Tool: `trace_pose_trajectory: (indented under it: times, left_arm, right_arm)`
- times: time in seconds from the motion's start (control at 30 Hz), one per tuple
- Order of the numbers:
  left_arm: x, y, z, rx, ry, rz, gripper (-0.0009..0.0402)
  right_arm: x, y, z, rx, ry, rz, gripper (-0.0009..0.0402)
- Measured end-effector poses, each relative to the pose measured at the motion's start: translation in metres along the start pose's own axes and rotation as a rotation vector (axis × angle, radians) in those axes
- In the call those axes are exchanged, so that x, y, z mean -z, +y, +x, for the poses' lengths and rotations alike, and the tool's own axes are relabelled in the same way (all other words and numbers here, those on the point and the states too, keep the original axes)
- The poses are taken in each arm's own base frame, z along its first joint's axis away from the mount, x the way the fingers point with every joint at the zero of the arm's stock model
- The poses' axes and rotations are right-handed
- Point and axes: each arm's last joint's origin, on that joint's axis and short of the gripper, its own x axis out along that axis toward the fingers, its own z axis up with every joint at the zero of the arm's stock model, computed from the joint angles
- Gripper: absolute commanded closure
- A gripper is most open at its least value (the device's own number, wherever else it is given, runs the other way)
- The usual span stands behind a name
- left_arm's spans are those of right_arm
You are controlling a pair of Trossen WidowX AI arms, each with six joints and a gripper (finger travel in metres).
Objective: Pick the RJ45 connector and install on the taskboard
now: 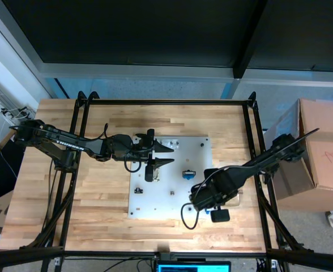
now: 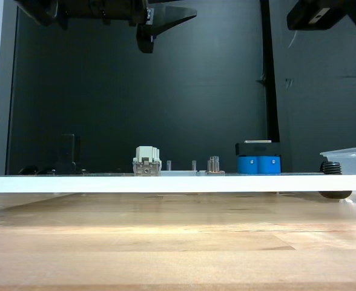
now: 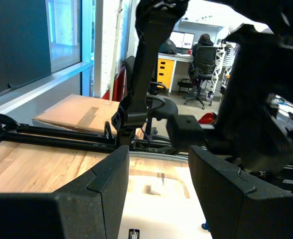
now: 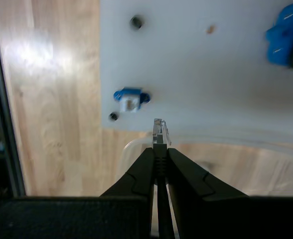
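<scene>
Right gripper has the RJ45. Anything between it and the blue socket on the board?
Nothing visible. The RJ45 connector, held by the right gripper, hangs near the taskboard edge; only bare board lies before the blue socket. The left gripper, open, is over the board's left part.

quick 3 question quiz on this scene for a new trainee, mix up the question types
1. True or false: the left gripper is open and holds nothing.
2. Where is the RJ45 connector? A) seated in the board B) pinched in the right gripper C) lying free on the table
3. Fill in: the right gripper hangs above the edge of the taskboard, clear of the small ____-coloured socket.
Key: 1 true; 2 B; 3 blue.
</scene>
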Motion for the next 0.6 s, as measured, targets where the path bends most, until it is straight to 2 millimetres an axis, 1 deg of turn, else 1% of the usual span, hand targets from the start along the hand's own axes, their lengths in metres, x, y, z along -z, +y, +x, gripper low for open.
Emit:
trace_pose_trajectory:
  times: [0.27,0.47,0.6]
  left_arm:
    - [0.0,0.0,0.0,0.0,0.0,0.0,0.0232]
    - [0.0,0.0,0.0,0.0,0.0,0.0,0.0232]
    - [0.0,0.0,0.0,0.0,0.0,0.0,0.0232]
  right_arm:
    - [-0.02,0.009,0.019,0.019,0.169,-0.019,0.0393]
    - [-0.036,0.018,0.027,-0.025,0.19,-0.037,0.0393]
    - [-0.043,0.02,0.032,-0.029,0.2,-0.043,0.0393]
